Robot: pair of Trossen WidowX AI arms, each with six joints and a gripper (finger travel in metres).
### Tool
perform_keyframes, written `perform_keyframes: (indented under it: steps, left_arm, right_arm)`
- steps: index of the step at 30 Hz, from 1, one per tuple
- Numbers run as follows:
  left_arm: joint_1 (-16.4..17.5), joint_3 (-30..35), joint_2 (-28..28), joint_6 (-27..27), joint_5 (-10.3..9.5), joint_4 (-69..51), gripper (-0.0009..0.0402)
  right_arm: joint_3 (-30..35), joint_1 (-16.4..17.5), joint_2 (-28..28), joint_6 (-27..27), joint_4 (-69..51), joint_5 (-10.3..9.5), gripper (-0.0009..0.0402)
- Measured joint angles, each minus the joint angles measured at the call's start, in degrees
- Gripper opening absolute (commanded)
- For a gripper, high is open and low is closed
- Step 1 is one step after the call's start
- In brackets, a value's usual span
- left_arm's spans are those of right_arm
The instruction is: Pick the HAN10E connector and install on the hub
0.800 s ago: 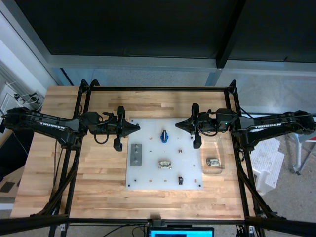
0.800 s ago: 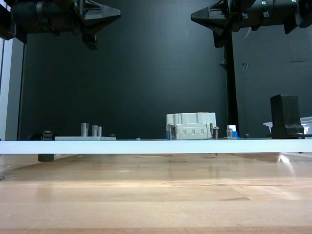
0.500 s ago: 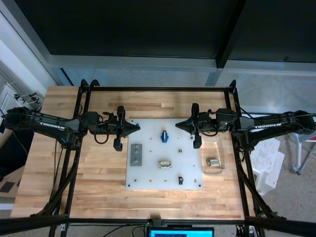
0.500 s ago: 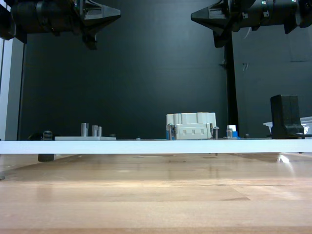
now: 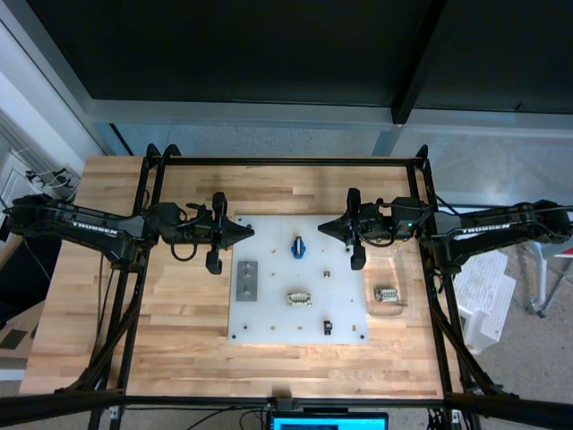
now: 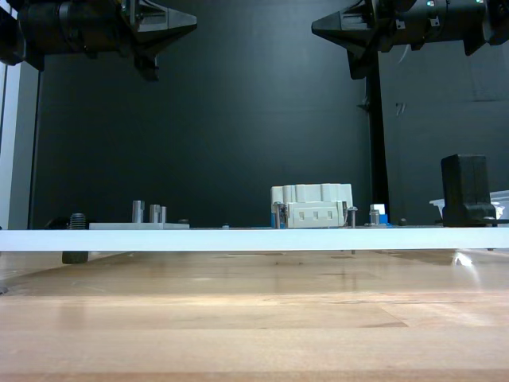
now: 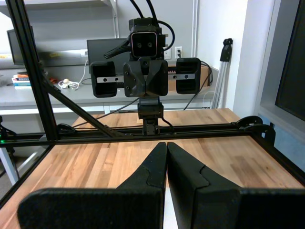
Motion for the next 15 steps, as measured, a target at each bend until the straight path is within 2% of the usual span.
perform_keyframes:
  steps: [3,6,10,13,15]
  left_arm:
    - [-0.02,-0.02,-0.02,-0.02,0.02,0.00,0.0000]
    - [0.00,0.00,-0.02,0.00,0.00,0.00,0.0000]
    - [0.00,-0.02,-0.02,0.00,0.00,-0.02,0.0000]
    - [-0.02,-0.02,-0.02,-0.02,0.00,0.00,0.0000]
    - [-0.02,0.00,-0.02,-0.02,0.02,-0.02,0.0000]
  right_arm:
    - [0.20,0.07,0.00,0.02,-2.10,0.09,0.0000]
    - [1.33,0.15,0.00,0.02,-6.19,1.46,0.0000]
    - [2.80,0.20,-0.09,0.02,-7.26,1.84,0.0000]
    - [5.75,0.33,-0.09,-0.02,-14.82,3.08,0.0000]
    - [8.15,0.39,-0.04,-0.07,-22.32,3.19,0.0000]
